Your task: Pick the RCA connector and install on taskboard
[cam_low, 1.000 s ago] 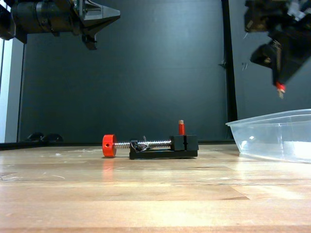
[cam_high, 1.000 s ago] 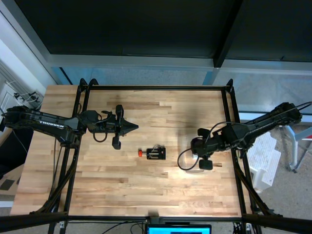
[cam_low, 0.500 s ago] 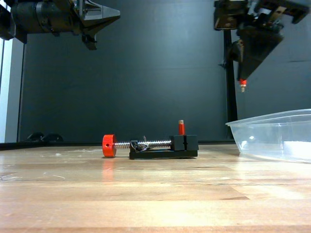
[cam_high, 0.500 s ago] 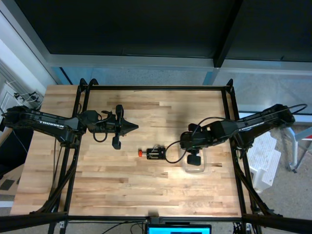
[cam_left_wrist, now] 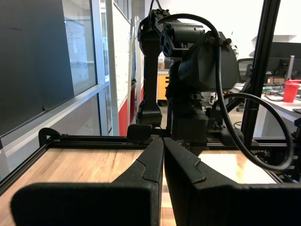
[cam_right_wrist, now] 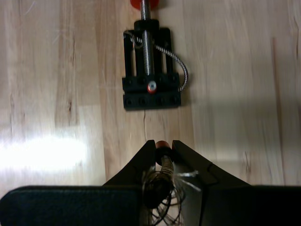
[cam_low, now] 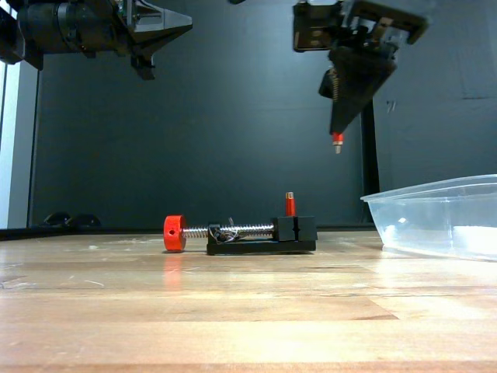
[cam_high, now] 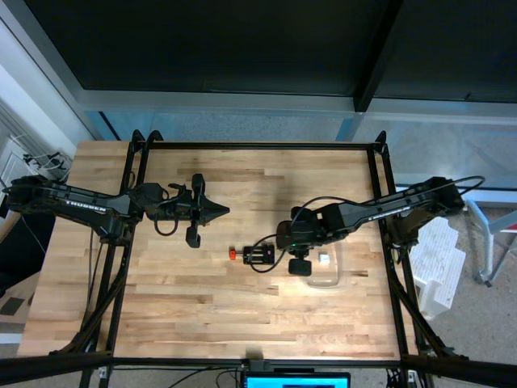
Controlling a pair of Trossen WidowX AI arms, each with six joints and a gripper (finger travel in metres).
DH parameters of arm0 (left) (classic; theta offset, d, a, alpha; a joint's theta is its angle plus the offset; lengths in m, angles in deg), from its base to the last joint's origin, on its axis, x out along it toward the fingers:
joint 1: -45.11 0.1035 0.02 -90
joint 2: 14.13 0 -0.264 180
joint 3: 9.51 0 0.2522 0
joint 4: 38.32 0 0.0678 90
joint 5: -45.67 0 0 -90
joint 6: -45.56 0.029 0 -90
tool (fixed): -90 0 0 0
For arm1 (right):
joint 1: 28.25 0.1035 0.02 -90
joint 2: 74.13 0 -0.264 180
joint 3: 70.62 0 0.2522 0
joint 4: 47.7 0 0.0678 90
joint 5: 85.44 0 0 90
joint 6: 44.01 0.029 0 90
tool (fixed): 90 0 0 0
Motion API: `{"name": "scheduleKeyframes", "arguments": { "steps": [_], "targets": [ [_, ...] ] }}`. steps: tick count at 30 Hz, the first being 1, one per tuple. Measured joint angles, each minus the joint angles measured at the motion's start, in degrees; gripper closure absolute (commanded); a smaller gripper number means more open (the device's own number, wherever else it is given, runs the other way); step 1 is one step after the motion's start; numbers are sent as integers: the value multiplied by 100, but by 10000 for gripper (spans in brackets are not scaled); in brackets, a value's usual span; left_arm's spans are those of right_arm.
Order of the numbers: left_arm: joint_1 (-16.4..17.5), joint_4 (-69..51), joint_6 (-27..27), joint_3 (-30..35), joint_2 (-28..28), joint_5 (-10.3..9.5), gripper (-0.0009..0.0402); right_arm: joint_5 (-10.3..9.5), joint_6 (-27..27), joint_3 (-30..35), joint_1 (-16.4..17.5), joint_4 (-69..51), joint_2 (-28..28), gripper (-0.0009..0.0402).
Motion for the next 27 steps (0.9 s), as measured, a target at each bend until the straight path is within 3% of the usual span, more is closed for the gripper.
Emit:
{"name": "scheduleKeyframes", "arguments": {
  "steps": [10,27],
  "targets": [
    [0,2,0,0,0,0,393,0,-46,627,-44,15,704,393],
    [0,7,-2,0,0,0,393,4,-83,667,-96,435,1128,393]
  ]
}}
